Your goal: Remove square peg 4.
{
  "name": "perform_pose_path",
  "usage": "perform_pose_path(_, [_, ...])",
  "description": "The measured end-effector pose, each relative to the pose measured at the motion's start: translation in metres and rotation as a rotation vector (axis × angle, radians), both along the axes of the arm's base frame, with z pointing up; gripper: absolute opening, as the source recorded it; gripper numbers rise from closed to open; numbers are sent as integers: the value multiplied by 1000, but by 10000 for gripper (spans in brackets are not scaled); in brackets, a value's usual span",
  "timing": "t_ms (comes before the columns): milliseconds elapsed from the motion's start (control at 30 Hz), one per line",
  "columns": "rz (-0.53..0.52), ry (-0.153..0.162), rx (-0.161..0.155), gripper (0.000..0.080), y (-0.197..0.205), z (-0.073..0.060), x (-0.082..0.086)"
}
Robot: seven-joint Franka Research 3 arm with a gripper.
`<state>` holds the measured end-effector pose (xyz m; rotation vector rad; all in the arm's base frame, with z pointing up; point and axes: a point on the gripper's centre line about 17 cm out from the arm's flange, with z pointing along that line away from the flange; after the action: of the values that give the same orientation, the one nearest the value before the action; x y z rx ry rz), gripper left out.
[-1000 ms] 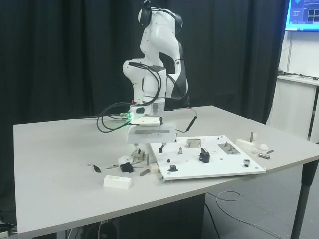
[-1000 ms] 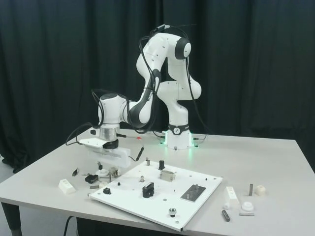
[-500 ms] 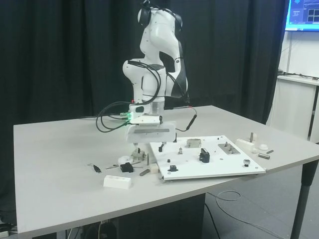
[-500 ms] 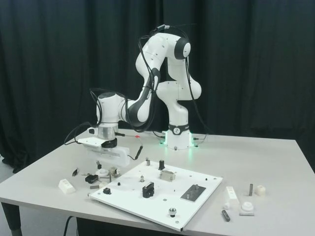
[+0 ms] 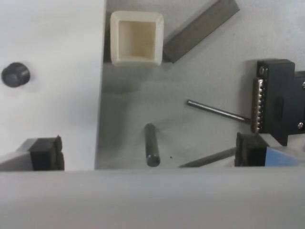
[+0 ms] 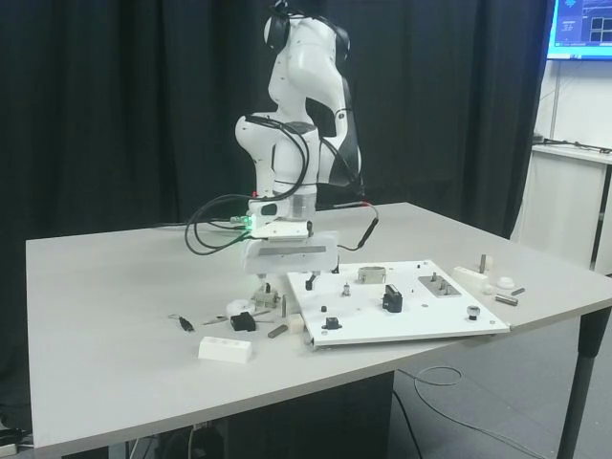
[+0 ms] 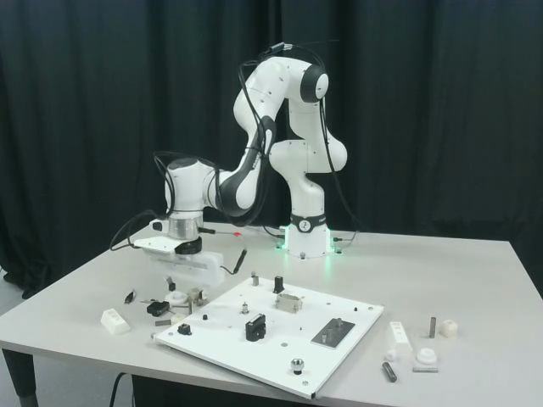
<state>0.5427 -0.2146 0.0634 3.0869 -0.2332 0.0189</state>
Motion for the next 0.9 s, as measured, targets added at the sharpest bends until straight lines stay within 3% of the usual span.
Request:
perform_pose_path(367, [22, 64, 64, 800, 21, 8, -16])
perform_pose_path(700, [35, 142, 143, 800, 50, 20, -43])
perform_pose_path(900, [31, 173, 178, 800, 66, 25, -62])
